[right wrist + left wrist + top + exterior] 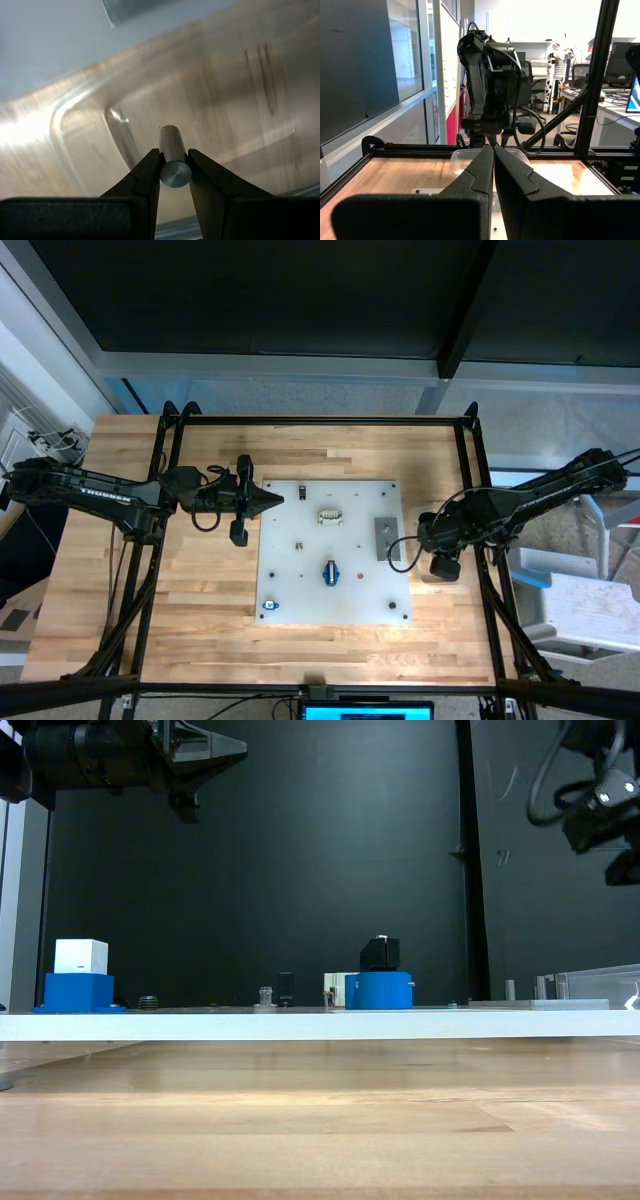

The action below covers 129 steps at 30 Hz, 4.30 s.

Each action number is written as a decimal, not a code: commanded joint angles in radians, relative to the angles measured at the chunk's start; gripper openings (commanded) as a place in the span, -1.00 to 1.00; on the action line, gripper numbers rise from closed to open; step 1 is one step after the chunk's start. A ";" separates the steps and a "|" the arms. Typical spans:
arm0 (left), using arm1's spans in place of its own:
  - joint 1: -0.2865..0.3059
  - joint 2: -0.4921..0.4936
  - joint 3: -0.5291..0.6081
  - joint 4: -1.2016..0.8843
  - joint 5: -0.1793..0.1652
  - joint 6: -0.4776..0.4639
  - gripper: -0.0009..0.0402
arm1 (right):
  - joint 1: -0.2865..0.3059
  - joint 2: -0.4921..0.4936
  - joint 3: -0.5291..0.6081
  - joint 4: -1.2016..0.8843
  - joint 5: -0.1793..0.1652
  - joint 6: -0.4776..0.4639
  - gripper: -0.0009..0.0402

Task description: Pick the 16mm cylinder and place it in the container

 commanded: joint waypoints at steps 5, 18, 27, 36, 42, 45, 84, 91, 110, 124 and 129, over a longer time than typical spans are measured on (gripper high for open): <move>0.000 0.000 0.000 0.000 0.000 0.000 -0.96 | -0.001 0.001 -0.079 0.056 -0.044 -0.005 -0.71; 0.000 0.000 0.000 0.000 0.000 0.000 -0.96 | -0.015 0.002 -0.129 0.129 0.001 -0.016 -0.44; 0.000 0.000 0.000 0.000 0.000 0.000 -0.96 | -0.017 0.002 -0.129 0.132 0.046 0.004 -0.09; 0.000 0.000 0.000 0.000 0.000 0.000 -0.96 | -0.017 0.002 -0.124 0.132 0.063 0.020 -0.04; 0.000 0.000 0.000 0.000 0.000 0.000 -0.96 | -0.017 0.001 -0.112 0.132 0.117 0.026 -0.04; 0.000 0.000 0.000 0.000 0.000 0.000 -0.96 | -0.021 0.001 -0.098 0.132 0.124 0.027 -0.03; 0.000 0.000 0.000 0.000 0.000 0.000 -0.96 | -0.019 0.002 0.151 -0.068 0.105 0.026 -0.04; 0.000 0.000 0.000 0.000 0.000 0.000 -0.96 | -0.019 0.002 0.151 -0.068 0.105 0.026 -0.04; 0.000 0.000 0.000 0.000 0.000 0.000 -0.96 | -0.019 0.002 0.151 -0.068 0.105 0.026 -0.04; 0.000 0.000 0.000 0.000 0.000 0.000 -0.96 | -0.019 0.002 0.151 -0.068 0.105 0.026 -0.04; 0.000 0.000 0.000 0.000 0.000 0.000 -0.96 | -0.019 0.002 0.151 -0.068 0.105 0.026 -0.04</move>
